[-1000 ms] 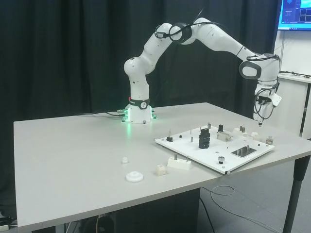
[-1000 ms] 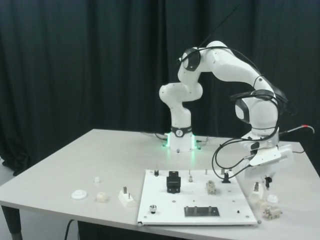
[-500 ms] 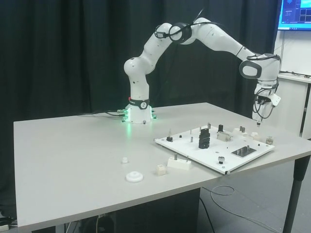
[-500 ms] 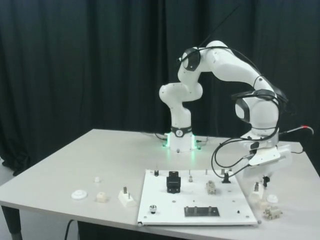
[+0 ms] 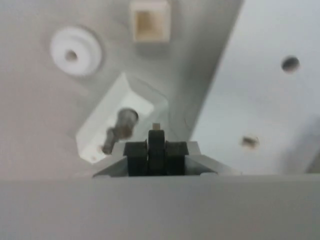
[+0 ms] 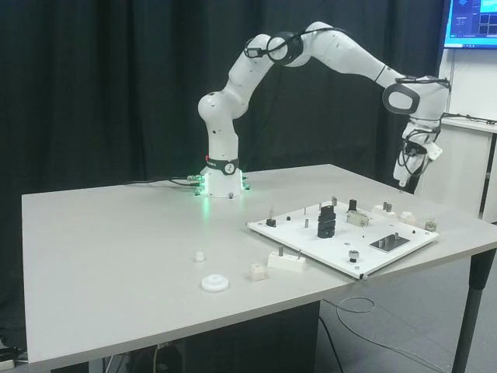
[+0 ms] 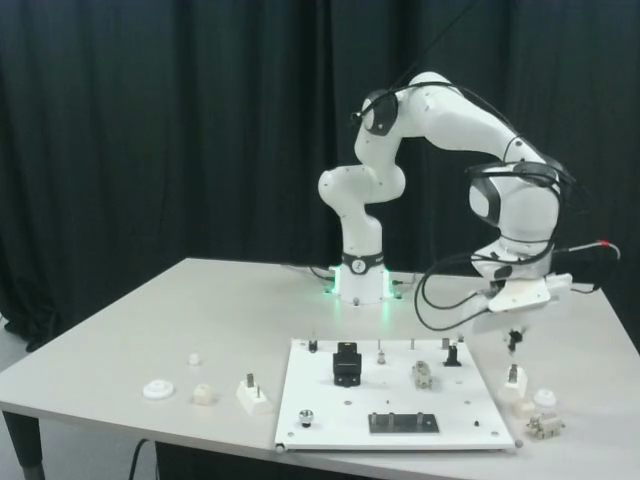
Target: Insert USB.
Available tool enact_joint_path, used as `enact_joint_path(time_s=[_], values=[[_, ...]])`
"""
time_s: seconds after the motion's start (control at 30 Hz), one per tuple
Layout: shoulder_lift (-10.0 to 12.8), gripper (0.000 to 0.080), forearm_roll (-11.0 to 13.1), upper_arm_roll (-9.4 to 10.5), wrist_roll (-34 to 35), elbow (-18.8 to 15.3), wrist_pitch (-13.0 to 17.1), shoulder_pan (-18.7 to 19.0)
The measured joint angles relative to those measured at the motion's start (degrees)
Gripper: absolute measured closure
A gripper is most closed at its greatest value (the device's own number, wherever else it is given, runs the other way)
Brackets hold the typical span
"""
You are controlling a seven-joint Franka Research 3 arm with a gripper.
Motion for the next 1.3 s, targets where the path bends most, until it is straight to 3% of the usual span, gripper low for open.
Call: enact_joint_path(time_s=[0.33,0.63,0.93,1.3], values=[[-3.3,0.0732,-3.7,-0.15,3.0,-1.6,-7.1,-0.1],[-7.6,0.0732,-6.1,-0.27,6.7,-7.0,-7.8,-0.1],[-13.0,0.0732,-7.9,-0.33,9.9,-14.1,-6.3,-0.1],[-19.6,0.0732,-8.3,-0.37,13.7,-24.5,0.6,-0.1]])
